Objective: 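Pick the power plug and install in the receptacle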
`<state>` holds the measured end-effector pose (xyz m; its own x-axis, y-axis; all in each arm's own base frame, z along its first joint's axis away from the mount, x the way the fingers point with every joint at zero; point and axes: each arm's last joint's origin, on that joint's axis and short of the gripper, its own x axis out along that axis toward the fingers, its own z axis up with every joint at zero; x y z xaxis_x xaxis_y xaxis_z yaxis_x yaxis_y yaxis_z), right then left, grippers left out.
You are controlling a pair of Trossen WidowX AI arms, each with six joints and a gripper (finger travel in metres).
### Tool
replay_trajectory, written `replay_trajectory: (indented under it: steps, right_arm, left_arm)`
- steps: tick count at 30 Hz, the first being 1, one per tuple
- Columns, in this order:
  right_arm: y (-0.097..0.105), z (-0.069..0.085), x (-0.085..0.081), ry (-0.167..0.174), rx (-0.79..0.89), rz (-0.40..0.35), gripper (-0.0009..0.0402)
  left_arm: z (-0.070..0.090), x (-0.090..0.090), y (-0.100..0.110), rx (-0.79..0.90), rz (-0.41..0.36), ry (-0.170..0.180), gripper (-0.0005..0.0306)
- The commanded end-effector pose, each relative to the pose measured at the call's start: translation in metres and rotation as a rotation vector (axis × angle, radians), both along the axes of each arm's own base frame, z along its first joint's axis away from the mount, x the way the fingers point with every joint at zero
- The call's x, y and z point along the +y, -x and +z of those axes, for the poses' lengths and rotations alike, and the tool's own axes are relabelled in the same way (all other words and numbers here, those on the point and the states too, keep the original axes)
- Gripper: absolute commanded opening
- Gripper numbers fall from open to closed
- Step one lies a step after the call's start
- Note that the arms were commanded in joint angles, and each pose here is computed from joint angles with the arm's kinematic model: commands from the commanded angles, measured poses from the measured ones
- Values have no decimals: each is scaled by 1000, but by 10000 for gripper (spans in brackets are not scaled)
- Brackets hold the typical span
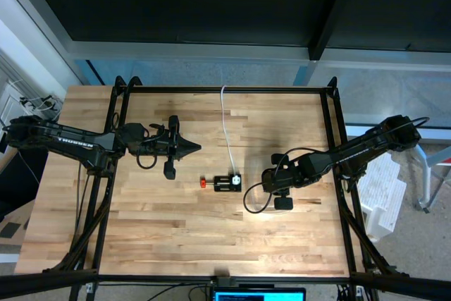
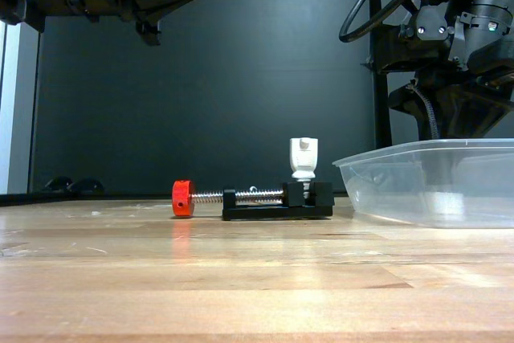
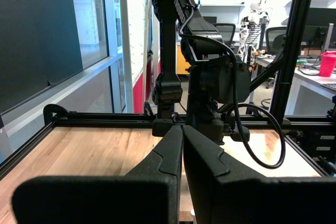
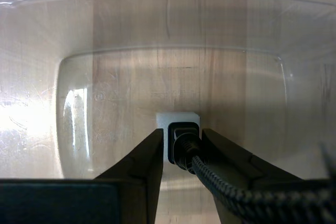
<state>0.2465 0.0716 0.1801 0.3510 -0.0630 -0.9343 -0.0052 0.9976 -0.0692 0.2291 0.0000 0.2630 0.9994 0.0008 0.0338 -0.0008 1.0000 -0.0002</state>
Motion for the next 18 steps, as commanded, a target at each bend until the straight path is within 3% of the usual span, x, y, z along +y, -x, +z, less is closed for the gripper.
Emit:
replay_trajectory:
  steps: [1, 18]
  right_arm:
    - [0, 0, 0, 1, 0, 1, 76]
    - [0, 0, 0, 1, 1, 2, -1]
  left_arm:
    - [0, 0, 0, 0, 0, 0, 0]
    - [0, 0, 0, 0, 0, 0, 0]
